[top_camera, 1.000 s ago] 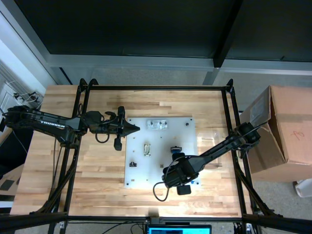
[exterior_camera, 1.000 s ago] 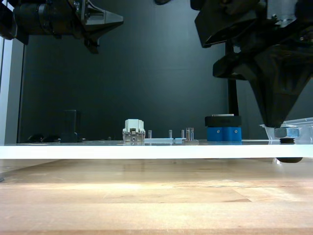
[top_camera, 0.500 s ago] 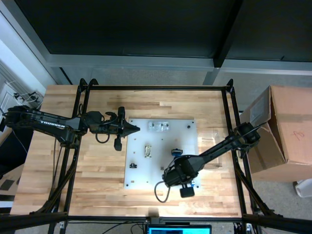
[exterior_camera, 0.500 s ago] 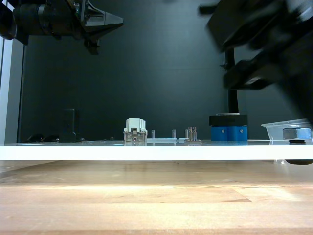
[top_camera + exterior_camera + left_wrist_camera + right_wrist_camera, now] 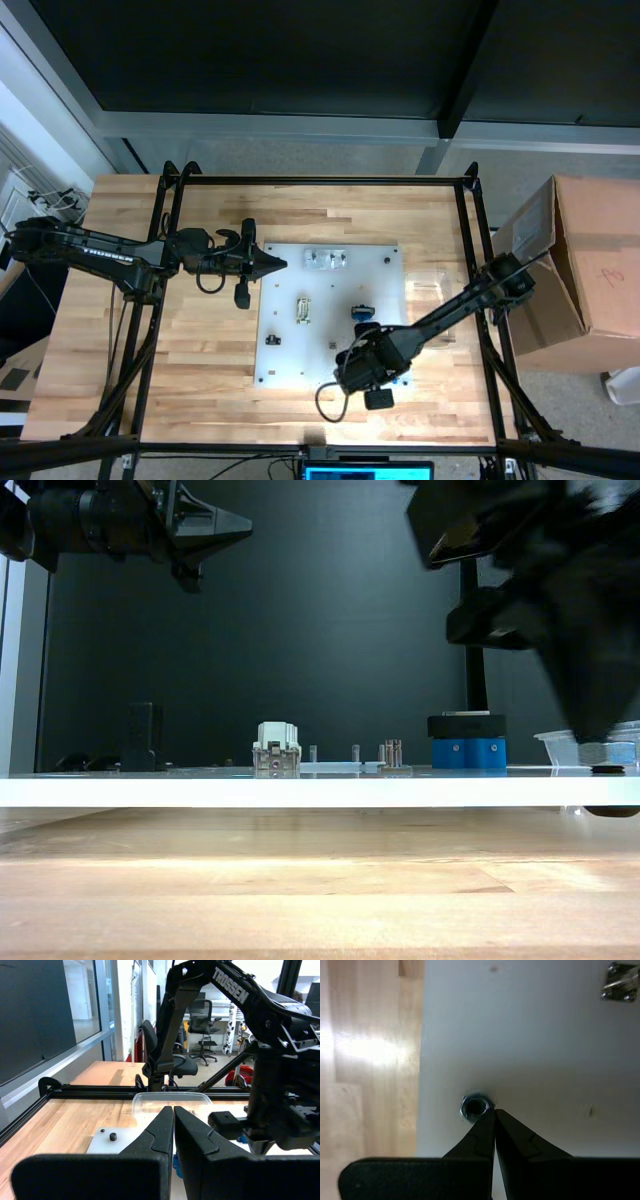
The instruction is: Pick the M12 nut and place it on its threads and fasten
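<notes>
High view: the left gripper point(image 5: 270, 264) is hovering at middle left by the white board's point(image 5: 290, 365) edge, and the right arm point(image 5: 450, 310) is slanting down to the board's lower right. Low view: the right gripper point(image 5: 597, 735) is pointing straight down at the far right, its tip touching the silver nut point(image 5: 605, 752), which is sitting on its stud point(image 5: 605, 769). Wrist views: both grippers' fingers are pressing together, grasping nothing.
</notes>
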You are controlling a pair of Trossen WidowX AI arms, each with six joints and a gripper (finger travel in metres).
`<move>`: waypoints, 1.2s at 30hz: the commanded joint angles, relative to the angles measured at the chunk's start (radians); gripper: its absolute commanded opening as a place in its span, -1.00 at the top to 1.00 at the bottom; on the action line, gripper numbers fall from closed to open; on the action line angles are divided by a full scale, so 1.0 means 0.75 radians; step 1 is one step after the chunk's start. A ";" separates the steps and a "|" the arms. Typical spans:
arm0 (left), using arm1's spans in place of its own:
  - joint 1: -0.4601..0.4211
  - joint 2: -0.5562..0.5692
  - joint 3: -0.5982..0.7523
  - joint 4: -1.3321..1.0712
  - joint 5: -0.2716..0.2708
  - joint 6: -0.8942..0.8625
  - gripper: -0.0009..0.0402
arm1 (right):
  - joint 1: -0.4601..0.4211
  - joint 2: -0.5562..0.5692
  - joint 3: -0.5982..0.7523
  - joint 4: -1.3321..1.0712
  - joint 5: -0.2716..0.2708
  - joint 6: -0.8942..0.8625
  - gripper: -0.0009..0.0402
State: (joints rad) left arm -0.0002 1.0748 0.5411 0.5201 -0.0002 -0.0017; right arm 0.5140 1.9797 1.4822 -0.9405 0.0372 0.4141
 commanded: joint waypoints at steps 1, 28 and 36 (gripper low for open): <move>-0.001 0.001 0.000 0.000 0.000 0.000 0.96 | 0.000 0.011 -0.003 0.005 -0.143 -0.004 0.96; 0.000 0.001 0.000 0.001 -0.001 0.000 0.96 | 0.005 0.017 0.009 0.020 -0.308 0.056 0.96; 0.000 0.001 0.001 -0.002 -0.001 0.000 0.96 | 0.004 0.008 0.009 -0.025 -0.245 0.064 0.96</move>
State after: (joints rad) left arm -0.0002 1.0752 0.5411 0.5209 -0.0010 -0.0017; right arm 0.5152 1.9884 1.4887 -0.9501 -0.1799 0.4564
